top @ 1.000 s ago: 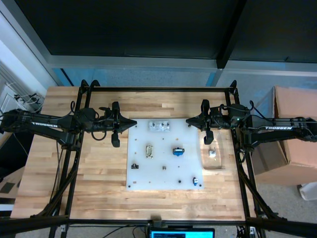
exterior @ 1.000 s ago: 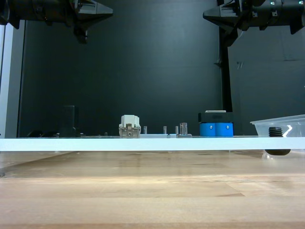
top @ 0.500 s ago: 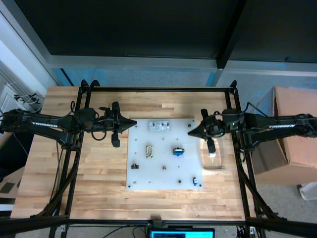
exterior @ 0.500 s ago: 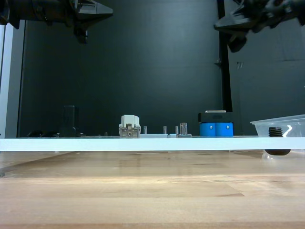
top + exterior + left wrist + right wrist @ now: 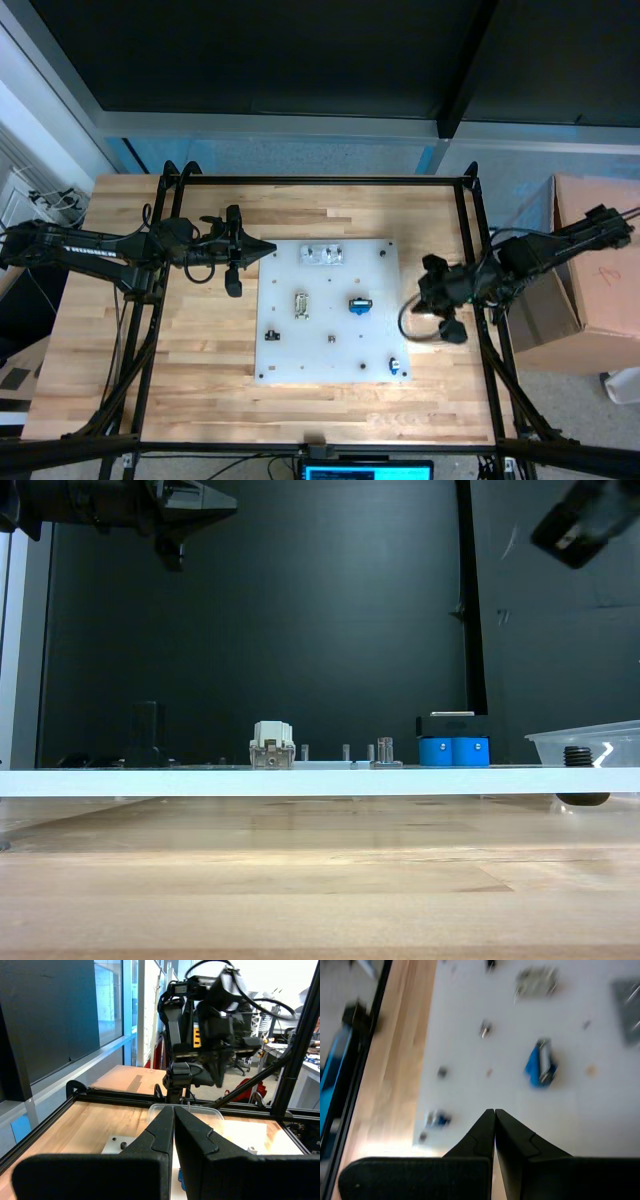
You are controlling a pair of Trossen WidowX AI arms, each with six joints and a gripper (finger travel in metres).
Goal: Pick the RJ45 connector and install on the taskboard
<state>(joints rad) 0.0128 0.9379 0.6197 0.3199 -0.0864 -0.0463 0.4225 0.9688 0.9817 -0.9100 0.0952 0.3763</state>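
The RJ45 connector does not show in any view; the spot in the clear tray [image 5: 422, 328] where it lay is covered by my right arm. My right gripper [image 5: 420, 296] hangs above that tray at the white taskboard's [image 5: 330, 340] right edge, tilted down toward the board. Its fingers [image 5: 485, 1132] are shut with nothing between them. In the low view it sits high up [image 5: 580, 525]. My left gripper [image 5: 262, 250] hovers at the board's left edge, high above the table [image 5: 215, 500]. Its fingers [image 5: 162, 1132] are pressed together and hold nothing.
On the board are a blue connector [image 5: 360, 305], a silver connector [image 5: 302, 305], a clear block [image 5: 324, 256] and a small blue piece [image 5: 395, 367]. The tray [image 5: 590, 742] shows a black part [image 5: 578, 755] behind its wall. A cardboard box [image 5: 590, 270] stands right of the table.
My right arm has swung from the board's far right corner toward the near side, over the tray, and tipped its gripper downward. It now hides the white connector in the tray. The left arm is still.
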